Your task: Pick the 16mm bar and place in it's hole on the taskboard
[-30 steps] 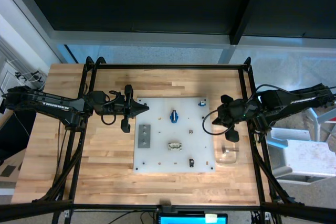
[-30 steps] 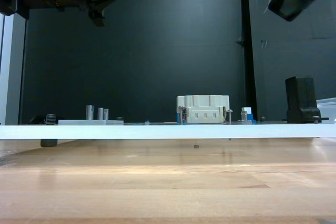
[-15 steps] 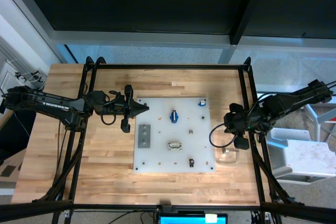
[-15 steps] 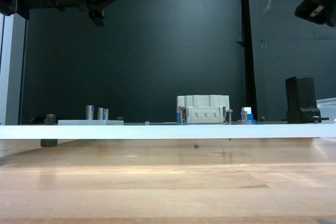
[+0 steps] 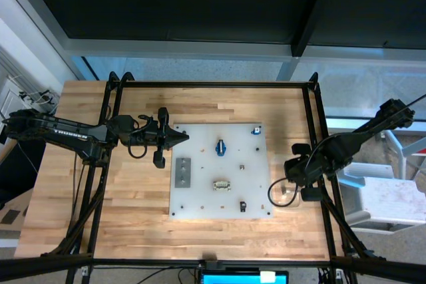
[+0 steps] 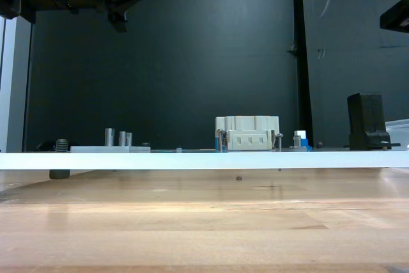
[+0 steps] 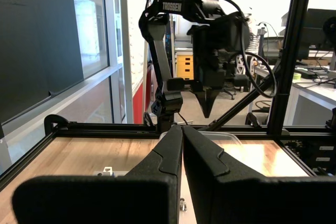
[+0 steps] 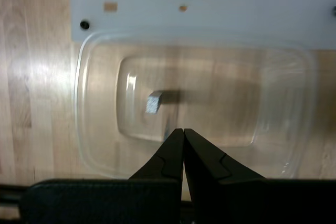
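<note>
- My left pincer (image 5: 181, 136) hangs in the air over the far left corner of the white board (image 5: 200, 197). The low view shows it well above the board.
- Its fingers (image 7: 163, 161) are pressed flat against each other, clenched on nothing.
- My right pincer (image 8: 183, 131) points straight down over a clear plastic tray (image 8: 94, 77).
- The tray sits on the wooden bench (image 5: 126, 217) just beside the board's right edge.
- The right pincer's fingers are also clenched tip to tip, with nothing between them.
- The bar (image 8: 153, 102), a short metal piece, lies free on the floor of the tray, clear of the board and held by neither pincer.
- Along my right wrist's line of sight, the bar shows just beside the closed fingertips.
</note>
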{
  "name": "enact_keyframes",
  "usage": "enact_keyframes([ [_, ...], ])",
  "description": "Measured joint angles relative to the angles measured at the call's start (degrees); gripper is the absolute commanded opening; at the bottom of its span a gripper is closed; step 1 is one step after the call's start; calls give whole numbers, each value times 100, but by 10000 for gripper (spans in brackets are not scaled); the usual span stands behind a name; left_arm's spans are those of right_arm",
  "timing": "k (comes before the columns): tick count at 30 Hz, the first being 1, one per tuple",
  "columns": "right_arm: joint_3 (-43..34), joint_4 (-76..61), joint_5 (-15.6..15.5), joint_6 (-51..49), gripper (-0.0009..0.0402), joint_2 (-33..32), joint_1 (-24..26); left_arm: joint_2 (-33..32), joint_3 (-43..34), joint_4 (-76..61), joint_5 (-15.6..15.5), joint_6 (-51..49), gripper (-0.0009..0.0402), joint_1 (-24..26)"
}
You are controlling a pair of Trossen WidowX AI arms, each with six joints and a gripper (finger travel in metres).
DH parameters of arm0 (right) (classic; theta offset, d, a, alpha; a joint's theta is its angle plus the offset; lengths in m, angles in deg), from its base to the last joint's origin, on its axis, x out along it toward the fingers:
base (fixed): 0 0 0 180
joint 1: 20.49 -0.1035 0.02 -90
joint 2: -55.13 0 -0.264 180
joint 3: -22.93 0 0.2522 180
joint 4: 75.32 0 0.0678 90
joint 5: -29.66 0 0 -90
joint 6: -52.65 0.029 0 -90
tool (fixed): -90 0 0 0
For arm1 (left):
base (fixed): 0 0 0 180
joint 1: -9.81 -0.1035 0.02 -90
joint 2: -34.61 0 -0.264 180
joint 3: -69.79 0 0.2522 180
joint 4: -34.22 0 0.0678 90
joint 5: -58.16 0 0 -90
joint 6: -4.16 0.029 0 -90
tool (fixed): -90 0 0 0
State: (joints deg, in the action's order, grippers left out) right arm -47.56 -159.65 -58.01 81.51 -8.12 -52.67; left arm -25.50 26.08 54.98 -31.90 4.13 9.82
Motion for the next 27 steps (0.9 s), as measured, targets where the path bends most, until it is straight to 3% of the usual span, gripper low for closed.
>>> enact_keyframes([
  [4,0,-2,-192,155,0,-153,-74,0,0,0,0,0,0,0],
  [12,0,0,-199,765,0,-343,-129,0,0,0,2,0,0,0],
  [24,0,142,-197,903,1,-393,-210,0,0,2,0,0,0,0],
  [27,0,162,-221,927,23,-439,-219,0,0,2,0,0,0,0],
])
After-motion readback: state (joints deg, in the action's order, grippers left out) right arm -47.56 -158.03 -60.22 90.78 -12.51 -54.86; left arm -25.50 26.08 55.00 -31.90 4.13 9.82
